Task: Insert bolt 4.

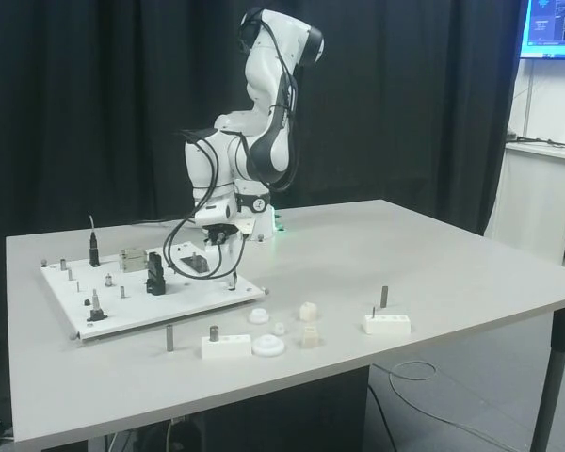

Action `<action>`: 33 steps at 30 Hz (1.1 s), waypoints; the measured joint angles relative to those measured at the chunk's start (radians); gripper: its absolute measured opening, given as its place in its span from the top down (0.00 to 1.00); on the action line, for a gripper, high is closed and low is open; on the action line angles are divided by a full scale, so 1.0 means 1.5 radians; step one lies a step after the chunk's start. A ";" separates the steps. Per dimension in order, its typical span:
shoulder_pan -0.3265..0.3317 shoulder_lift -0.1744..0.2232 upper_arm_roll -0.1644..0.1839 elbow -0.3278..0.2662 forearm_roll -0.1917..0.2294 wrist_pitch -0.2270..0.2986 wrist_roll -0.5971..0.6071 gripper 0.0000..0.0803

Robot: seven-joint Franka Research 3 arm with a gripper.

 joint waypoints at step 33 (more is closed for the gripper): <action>-0.004 -0.001 0.000 -0.002 0.000 -0.001 -0.021 0.71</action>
